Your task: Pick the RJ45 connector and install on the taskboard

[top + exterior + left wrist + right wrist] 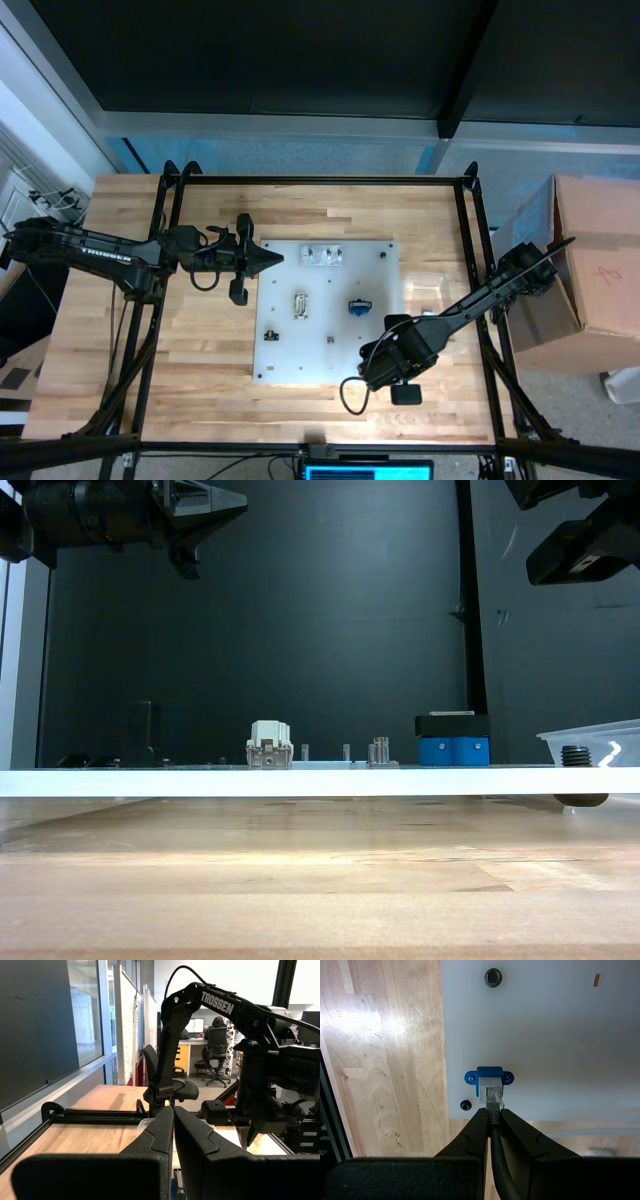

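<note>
My right gripper [493,1116] is shut on the black boot of the RJ45 connector [493,1094], whose clear plug sticks out past the fingertips. In the right wrist view the plug tip lines up with the blue socket [489,1076] on the white taskboard [560,1035]. The low view shows the right gripper [565,530] well above the board [300,780] and the blue socket [455,748], so the plug is held clear of its seat. The cable loops below the right gripper [372,372]. My left gripper [276,258] hovers shut and empty over the board's far left edge.
A clear tray [425,285] lies right of the board, and a cardboard box [590,260] stands off the table's right side. A white connector housing [300,303] and silver parts [322,256] sit on the board. Black frame rails [320,180] border the table.
</note>
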Robot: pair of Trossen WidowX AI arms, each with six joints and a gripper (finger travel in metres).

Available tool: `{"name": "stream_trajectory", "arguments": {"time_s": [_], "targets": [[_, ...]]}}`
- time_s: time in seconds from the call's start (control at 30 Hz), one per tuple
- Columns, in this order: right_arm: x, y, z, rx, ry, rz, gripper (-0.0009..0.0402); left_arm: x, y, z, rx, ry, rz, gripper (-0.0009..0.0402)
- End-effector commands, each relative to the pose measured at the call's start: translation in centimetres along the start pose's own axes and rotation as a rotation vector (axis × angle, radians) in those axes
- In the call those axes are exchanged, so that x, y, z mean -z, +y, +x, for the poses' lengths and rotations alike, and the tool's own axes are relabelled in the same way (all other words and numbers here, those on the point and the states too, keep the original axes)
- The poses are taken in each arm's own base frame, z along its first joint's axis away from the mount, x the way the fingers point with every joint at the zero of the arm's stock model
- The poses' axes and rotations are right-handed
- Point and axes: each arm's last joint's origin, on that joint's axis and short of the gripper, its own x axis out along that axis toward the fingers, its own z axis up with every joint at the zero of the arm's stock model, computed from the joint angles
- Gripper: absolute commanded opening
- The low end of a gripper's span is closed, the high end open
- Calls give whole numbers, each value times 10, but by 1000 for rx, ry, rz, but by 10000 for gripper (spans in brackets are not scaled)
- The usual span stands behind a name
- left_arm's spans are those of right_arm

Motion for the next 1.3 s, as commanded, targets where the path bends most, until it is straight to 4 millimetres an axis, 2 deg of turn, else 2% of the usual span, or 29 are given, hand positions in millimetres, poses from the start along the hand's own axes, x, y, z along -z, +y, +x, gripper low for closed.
{"name": "stream_trajectory", "arguments": {"time_s": [0.03,0.57,0.93,1.3], "targets": [[0,0,2,1,1,-3,0,0,0,0,0,0,0,1],[1,-2,23,-9,-14,-4,0,0,0,0,0,0,0,1],[2,-2,17,-13,-23,-8,2,0,0,0,0,0,0,1],[3,-3,12,-17,-39,-8,76,0,0,0,0,0,0,1]]}}
